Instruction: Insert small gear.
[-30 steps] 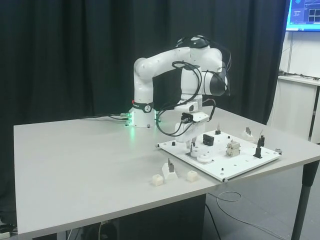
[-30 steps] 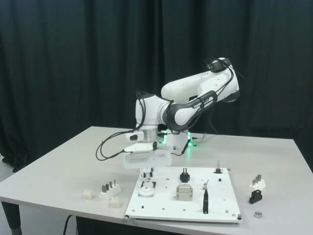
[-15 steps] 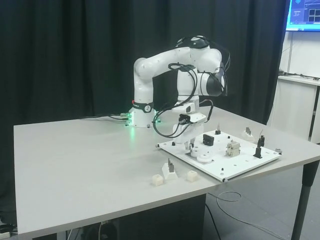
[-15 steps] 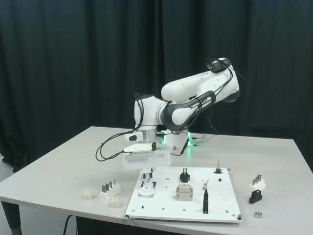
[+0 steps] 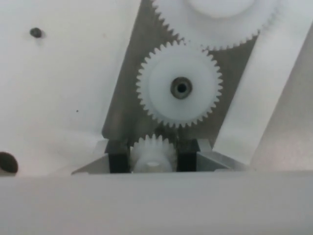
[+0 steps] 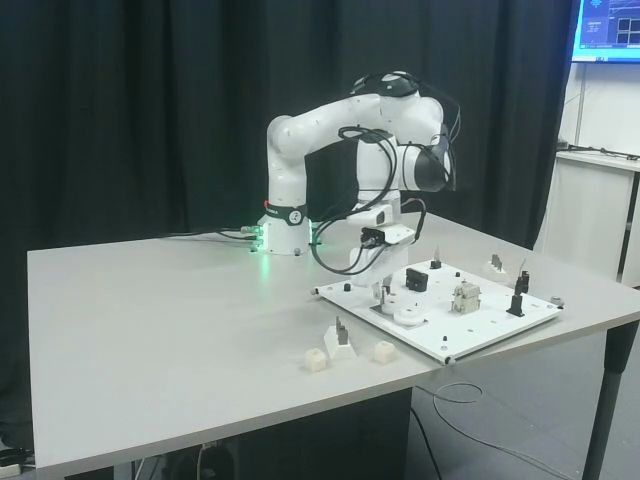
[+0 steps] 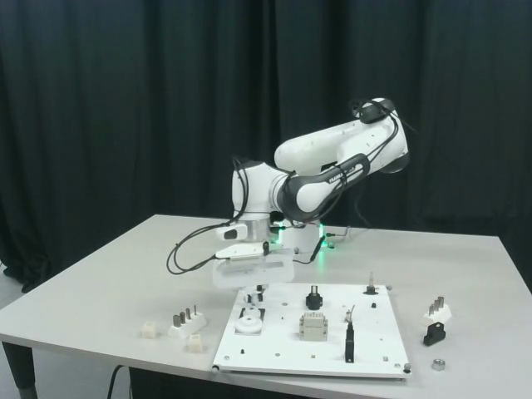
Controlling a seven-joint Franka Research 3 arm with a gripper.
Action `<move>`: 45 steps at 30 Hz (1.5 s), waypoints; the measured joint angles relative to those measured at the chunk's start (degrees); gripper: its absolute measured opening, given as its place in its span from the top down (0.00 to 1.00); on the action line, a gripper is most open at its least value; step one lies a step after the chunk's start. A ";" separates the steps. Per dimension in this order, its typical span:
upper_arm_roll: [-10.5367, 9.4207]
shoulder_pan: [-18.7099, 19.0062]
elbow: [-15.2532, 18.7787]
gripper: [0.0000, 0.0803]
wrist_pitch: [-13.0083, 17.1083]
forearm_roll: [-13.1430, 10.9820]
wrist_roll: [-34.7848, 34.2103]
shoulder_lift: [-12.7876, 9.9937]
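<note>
In the wrist view a small white gear (image 5: 153, 155) sits between my gripper's (image 5: 153, 159) two black fingertips (image 5: 117, 156), which are shut on it. Just beyond it a medium white gear (image 5: 181, 88) lies flat on a grey plate (image 5: 128, 98), meshed with a large white gear (image 5: 215, 19). The small gear's teeth are close to the medium gear's rim. From the room views, my gripper (image 6: 383, 290) (image 7: 253, 293) hangs low over the near-left part of the white assembly board (image 6: 480, 325) (image 7: 283, 353), right by the large gear (image 6: 408, 312) (image 7: 248, 324).
A pin holder (image 7: 184, 320) and two small white blocks (image 7: 150, 329) (image 7: 195, 342) lie on the table left of the board. Black and grey fixtures (image 7: 314, 298) (image 7: 349, 342) stand on the board. Loose parts (image 7: 435, 312) (image 7: 432, 334) lie to its right.
The wrist and hand have shifted slightly over the board near the gears, and the cable loop has swung with them. The gripper stays low over the same corner.
</note>
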State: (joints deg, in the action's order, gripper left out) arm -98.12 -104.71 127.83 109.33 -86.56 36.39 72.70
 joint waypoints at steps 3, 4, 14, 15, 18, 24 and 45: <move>-0.02 0.24 0.12 0.76 0.25 0.00 0.21 0.00; -0.04 0.30 0.16 0.76 0.38 -0.01 0.29 0.00; -0.46 0.34 0.29 0.76 2.04 -0.71 0.88 0.00; -0.48 0.34 0.29 0.76 2.09 -0.76 0.94 0.00; -0.53 0.33 0.29 0.76 2.20 -0.90 1.06 0.00; -0.68 0.33 0.30 0.76 2.48 -1.05 1.23 0.00; -0.68 0.28 0.24 0.76 2.37 -1.05 1.23 -0.04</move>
State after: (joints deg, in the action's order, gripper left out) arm -98.80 -104.43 128.06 111.70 -87.61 37.62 72.67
